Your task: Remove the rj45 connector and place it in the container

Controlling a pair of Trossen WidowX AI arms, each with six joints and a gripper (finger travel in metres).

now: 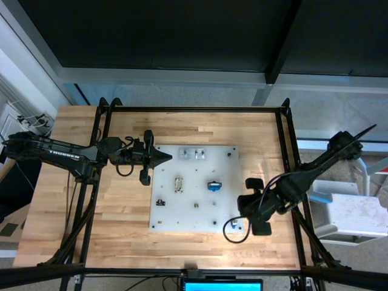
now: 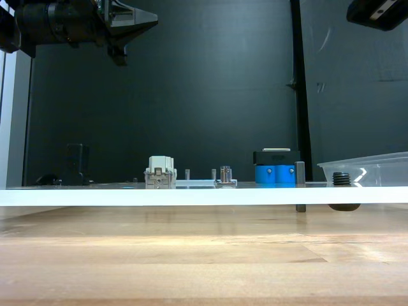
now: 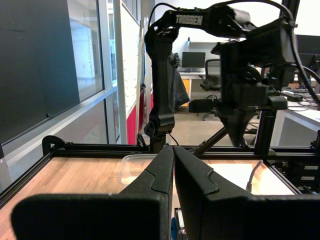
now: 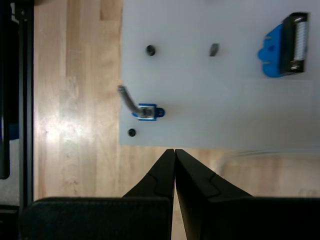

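The rj45 connector [image 4: 146,112], a tiny dark plug with blue on it and a short grey stub, sits near a corner of the white board [image 4: 210,100]; from above the rj45 connector [image 1: 235,226] lies at the board's near right corner. My right gripper [image 4: 174,152] hangs shut high above the board's right edge, apart from the plug, with nothing in it. The clear container [image 2: 376,169] stands at the board's right side, its rim [image 4: 250,159] showing faintly beside the fingers. Above the board's far left edge, my left gripper [image 1: 163,156] is shut, empty and pointing right.
On the white board [image 1: 194,209] stand a bright-blue connector [image 1: 213,186], a beige-silver connector [image 1: 179,185] and small posts. A black cable loop [image 1: 235,235] lies by the near right corner. A black frame [image 1: 194,109] rims the wooden table.
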